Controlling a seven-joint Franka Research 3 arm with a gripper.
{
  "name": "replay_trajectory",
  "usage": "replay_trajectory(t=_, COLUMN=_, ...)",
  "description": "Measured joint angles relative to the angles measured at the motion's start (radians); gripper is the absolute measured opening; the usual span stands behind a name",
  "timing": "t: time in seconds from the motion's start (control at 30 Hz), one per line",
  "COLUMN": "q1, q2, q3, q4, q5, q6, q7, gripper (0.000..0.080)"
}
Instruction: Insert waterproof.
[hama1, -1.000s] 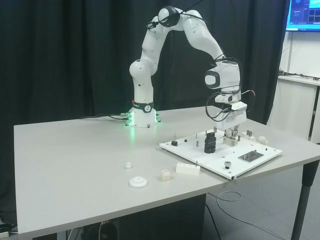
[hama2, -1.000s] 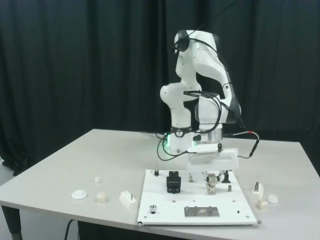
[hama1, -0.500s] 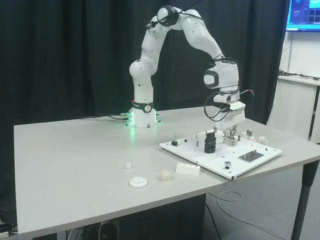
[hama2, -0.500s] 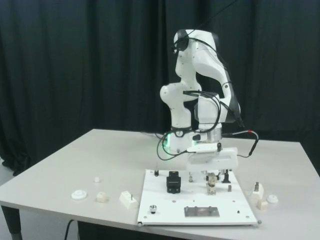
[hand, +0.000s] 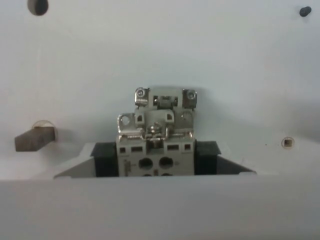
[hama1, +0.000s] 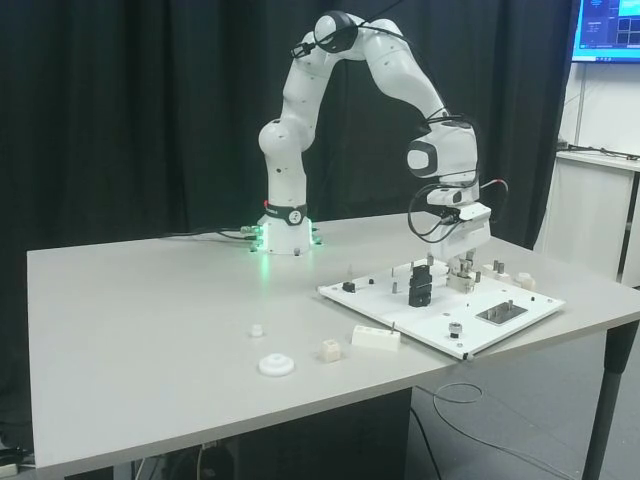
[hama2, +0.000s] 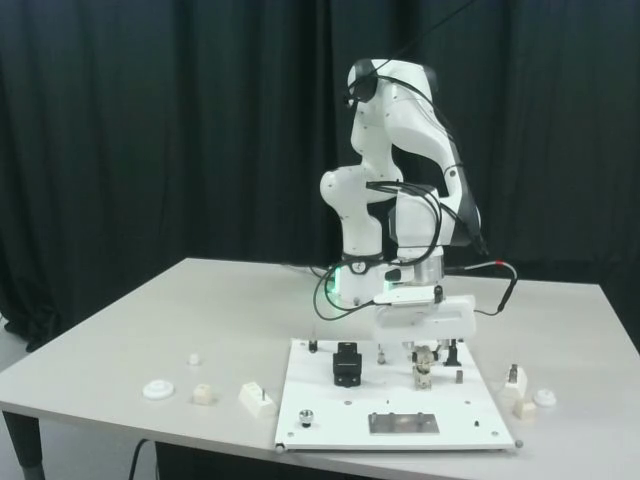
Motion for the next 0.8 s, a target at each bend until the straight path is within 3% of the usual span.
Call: replay_trajectory(t=0.8, q1=0.000, q2=0.009, q3=0.008, q4=0.001, q5=0.000, q6=0.039, q7=0.001, gripper=0.0321)
